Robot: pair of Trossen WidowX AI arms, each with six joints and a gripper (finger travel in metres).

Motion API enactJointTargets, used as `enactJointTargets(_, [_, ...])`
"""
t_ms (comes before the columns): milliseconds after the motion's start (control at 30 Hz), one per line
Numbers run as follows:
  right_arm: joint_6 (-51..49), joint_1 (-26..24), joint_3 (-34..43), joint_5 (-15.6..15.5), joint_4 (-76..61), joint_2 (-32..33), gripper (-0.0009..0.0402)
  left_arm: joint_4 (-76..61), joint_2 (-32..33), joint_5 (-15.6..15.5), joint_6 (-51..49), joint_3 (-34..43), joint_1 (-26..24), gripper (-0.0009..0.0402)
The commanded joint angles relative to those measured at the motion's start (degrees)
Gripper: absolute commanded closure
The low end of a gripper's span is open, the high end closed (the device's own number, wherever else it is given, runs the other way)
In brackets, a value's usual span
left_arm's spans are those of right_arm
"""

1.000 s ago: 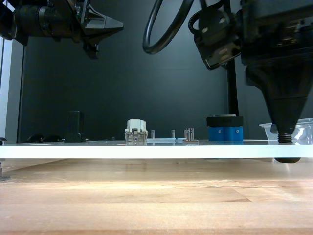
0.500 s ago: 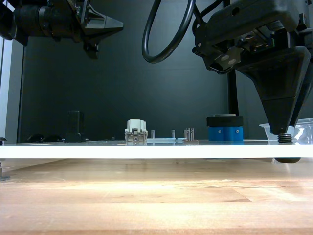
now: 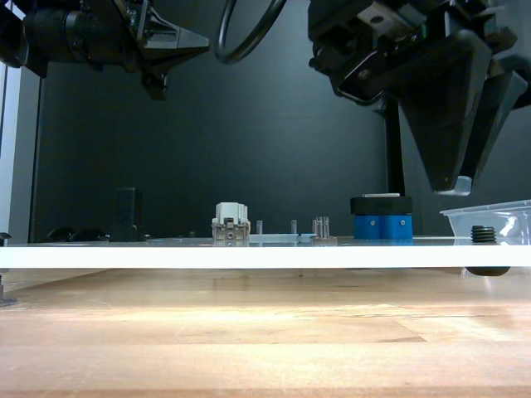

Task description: Pick the M12 nut and place it on its threads and fasten

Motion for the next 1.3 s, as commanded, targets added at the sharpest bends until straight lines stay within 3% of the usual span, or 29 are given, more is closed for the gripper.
enactJointTargets(33, [0.1, 0.0, 0.2, -0.9, 0.4, 0.8, 0.0381, 0.0, 0.0, 0.0, 0.0, 0.0, 0.0, 0.0393])
enactJointTargets(933, [-0.2, 0.3, -0.2, -1.3, 0.5, 1.0, 0.0381, 0.0, 0.0, 0.0, 0.0, 0.0, 0.0, 0.0393])
enactJointTargets(1100, [-12.9, 0.9, -0.3, 0.0, 1.1, 0.1, 0.0381, 0.0, 0.0, 0.0, 0.0, 0.0, 0.0, 0.0393])
enactJointTargets(1300, [-47.6, 2.5, -2.1, 0.5, 3.4, 0.1, 0.0381, 0.0, 0.0, 0.0, 0.0, 0.0, 0.0, 0.0393])
